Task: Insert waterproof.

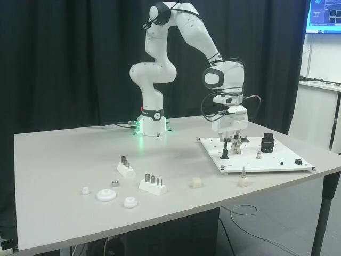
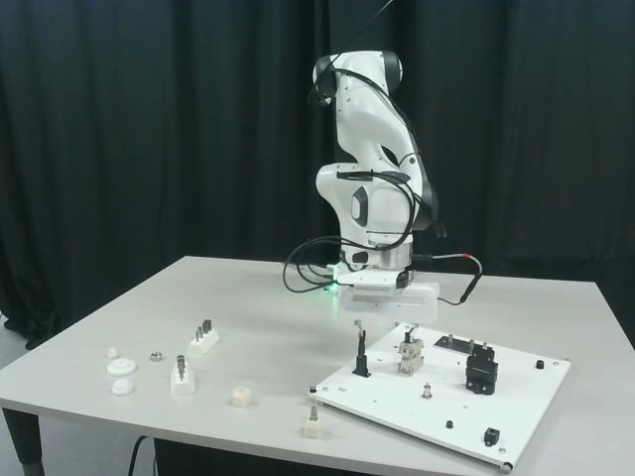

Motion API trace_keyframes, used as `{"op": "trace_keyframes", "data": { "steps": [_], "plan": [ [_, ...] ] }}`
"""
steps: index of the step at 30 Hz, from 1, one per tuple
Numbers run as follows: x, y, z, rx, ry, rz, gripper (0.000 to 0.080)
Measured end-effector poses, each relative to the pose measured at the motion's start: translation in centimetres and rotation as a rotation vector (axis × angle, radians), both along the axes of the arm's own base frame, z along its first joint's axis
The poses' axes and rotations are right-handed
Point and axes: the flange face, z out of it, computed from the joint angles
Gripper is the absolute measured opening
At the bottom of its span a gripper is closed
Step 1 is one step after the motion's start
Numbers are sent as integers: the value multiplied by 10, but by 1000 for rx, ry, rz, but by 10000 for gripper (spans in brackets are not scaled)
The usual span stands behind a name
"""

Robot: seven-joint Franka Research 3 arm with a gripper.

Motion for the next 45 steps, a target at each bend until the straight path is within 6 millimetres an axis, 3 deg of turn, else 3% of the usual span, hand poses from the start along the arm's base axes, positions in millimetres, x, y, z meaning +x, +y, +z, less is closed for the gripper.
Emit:
{"op": "trace_keyframes", "data": {
  "steps": [45],
  "plan": [
    [1, 2, -1, -2, -5, 106, 800]
  ]
}}
